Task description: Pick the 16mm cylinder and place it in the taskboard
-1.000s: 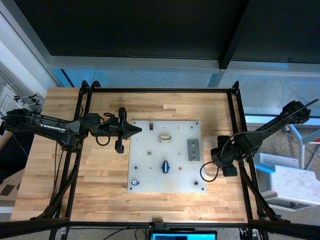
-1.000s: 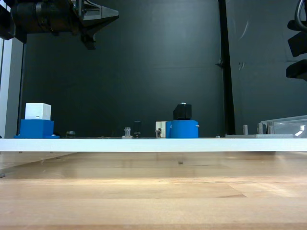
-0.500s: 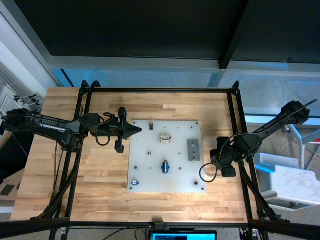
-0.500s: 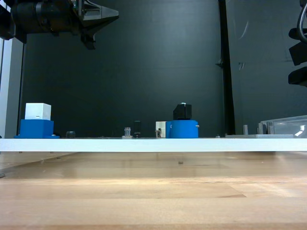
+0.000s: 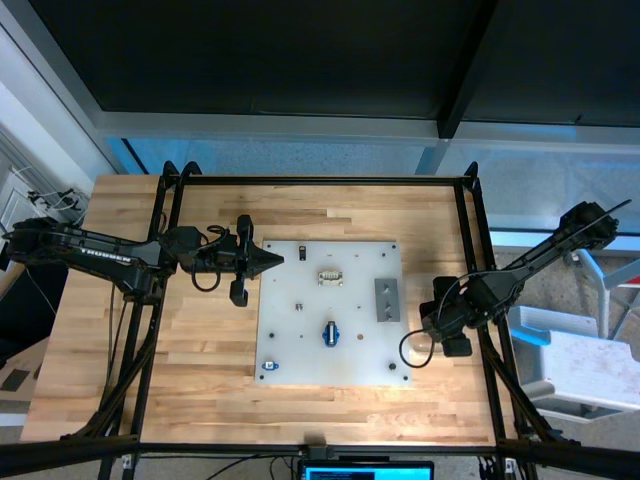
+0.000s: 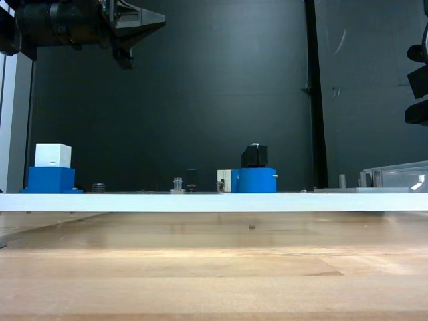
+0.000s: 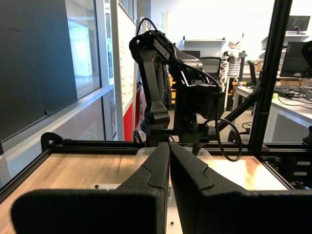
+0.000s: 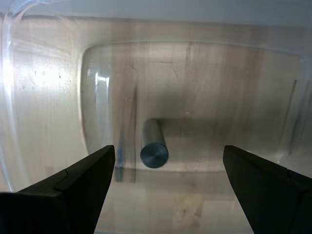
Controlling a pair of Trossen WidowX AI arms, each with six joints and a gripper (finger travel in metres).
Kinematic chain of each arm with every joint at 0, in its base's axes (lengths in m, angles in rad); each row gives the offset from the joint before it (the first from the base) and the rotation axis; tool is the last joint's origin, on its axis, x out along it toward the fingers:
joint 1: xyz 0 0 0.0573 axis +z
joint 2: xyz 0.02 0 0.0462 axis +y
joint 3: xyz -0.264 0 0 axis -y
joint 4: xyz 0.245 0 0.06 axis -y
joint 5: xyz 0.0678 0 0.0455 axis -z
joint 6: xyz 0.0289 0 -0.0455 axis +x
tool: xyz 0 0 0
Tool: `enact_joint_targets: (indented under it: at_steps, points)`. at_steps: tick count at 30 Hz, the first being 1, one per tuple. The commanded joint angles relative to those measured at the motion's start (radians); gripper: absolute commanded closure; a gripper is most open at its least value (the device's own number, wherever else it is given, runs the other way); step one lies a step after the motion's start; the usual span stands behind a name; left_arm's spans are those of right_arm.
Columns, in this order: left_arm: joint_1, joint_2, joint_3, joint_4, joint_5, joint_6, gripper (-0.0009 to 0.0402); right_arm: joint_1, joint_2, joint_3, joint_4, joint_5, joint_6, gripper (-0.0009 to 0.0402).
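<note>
The 16mm cylinder [image 8: 153, 144], a short dull-grey peg, lies on its side inside a clear plastic tray [image 8: 44, 97]. My right gripper [image 8: 168, 151] hangs open above it, one finger on each side, touching nothing. From above, the right gripper [image 5: 446, 328] is over the tray just off the right edge of the taskboard [image 5: 300, 340], a white square plate. My left gripper [image 5: 275, 258] hovers shut at the board's upper left edge, high over it [image 6: 157, 17], with its fingertips [image 7: 169, 145] pressed together and empty.
The board carries a grey metal block [image 5: 387, 298], a blue knob part [image 5: 330, 333], a connector [image 5: 330, 277] and a small blue piece [image 5: 268, 366]. A black frame [image 5: 320, 181] rings the wooden table. The tray's rim [image 6: 401, 174] rises at the board's right.
The right gripper has sunk lower over the tray and shifted slightly toward the near edge. The left arm has not moved.
</note>
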Motion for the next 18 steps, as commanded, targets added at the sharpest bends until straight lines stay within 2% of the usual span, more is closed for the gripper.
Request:
enact_joint_targets:
  at_steps: [1, 18]
  points:
    - [0.000, 0.000, 0.000, 0.000, 0.000, 0.000, 0.0393, 0.002, 0.011, -0.002, 0.010, 0.000, 0.008, 0.0082]
    - [0.000, 0.000, 0.000, 0.000, 0.000, 0.000, 0.0393, 0.024, 0.024, -0.039, 0.064, 0.000, 0.082, 0.0083]
